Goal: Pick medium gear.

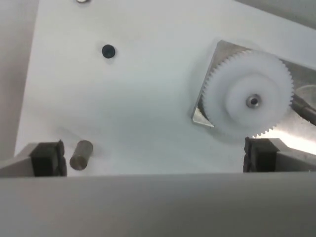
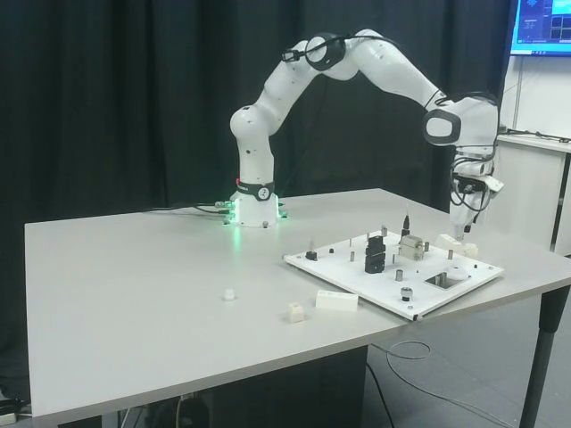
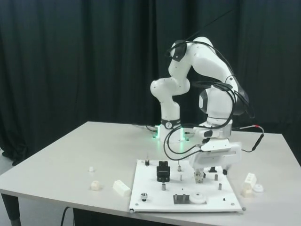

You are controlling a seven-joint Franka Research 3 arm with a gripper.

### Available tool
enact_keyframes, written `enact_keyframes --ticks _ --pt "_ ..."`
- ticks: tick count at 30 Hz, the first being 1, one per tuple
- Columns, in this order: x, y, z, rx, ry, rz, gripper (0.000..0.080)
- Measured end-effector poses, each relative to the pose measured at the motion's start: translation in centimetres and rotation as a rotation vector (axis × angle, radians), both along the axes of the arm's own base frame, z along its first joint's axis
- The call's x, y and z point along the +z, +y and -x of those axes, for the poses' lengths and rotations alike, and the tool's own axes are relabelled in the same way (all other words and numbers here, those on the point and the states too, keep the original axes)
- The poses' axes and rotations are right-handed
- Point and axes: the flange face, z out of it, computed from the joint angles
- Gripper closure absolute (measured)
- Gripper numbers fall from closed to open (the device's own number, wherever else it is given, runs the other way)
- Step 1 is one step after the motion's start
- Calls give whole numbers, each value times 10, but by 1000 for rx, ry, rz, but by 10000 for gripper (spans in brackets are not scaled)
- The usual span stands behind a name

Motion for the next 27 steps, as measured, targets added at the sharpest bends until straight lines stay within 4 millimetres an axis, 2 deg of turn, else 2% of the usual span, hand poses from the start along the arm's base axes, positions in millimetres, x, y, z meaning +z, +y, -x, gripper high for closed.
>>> enact_keyframes --ticks 17,22,27 --pt "19 3 2 2 3 3 3" --pt "20 10 5 -48 -2 0 3" --pt "20 25 13 -100 -3 -2 3"
